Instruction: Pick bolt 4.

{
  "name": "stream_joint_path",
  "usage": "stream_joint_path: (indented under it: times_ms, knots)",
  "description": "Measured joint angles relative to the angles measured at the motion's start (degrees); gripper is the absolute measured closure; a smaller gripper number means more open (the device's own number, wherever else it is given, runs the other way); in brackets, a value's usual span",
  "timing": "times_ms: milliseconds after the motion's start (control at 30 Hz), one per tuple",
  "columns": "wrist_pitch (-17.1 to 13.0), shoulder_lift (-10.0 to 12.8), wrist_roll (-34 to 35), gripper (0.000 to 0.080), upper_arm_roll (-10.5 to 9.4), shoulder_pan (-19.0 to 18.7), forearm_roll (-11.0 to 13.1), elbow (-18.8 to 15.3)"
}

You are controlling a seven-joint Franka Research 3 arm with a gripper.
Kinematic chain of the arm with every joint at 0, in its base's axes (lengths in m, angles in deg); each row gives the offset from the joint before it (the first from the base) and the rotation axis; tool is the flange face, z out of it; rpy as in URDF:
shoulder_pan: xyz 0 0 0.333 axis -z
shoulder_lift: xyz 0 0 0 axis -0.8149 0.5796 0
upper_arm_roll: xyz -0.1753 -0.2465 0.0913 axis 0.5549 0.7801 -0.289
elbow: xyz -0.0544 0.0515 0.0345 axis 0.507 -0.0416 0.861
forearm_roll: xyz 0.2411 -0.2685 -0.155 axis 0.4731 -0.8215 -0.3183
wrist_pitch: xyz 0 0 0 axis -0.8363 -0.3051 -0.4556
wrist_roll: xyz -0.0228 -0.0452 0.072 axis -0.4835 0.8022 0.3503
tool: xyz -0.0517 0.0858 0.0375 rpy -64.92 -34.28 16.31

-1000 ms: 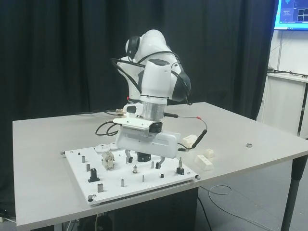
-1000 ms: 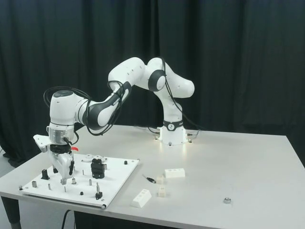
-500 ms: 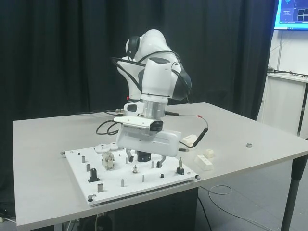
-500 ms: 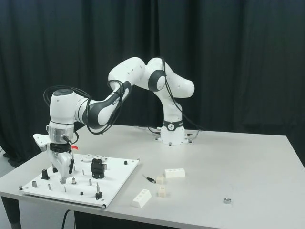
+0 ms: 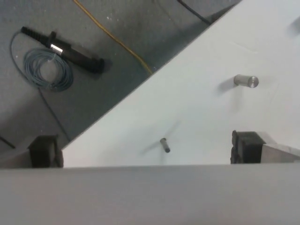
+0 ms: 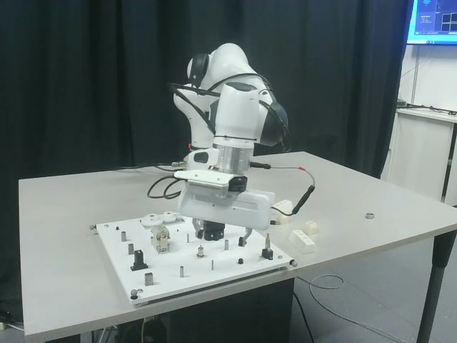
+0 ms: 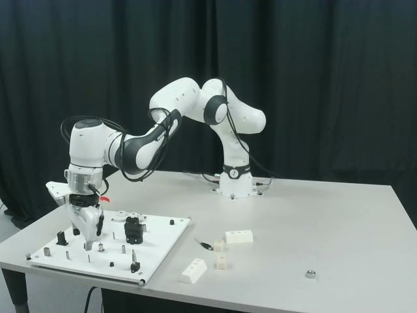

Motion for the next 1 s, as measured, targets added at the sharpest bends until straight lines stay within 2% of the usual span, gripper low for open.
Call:
stream_joint_path:
  times_ms: [433, 1000]
  knots:
    - [3.6, -0.5, 1.6, 0.0003, 0.0, -0.9, 0.5, 0.7]
    - [15.4, -2.4, 8.0, 0.0003, 0.0, -5.5, 2.4, 0.7]
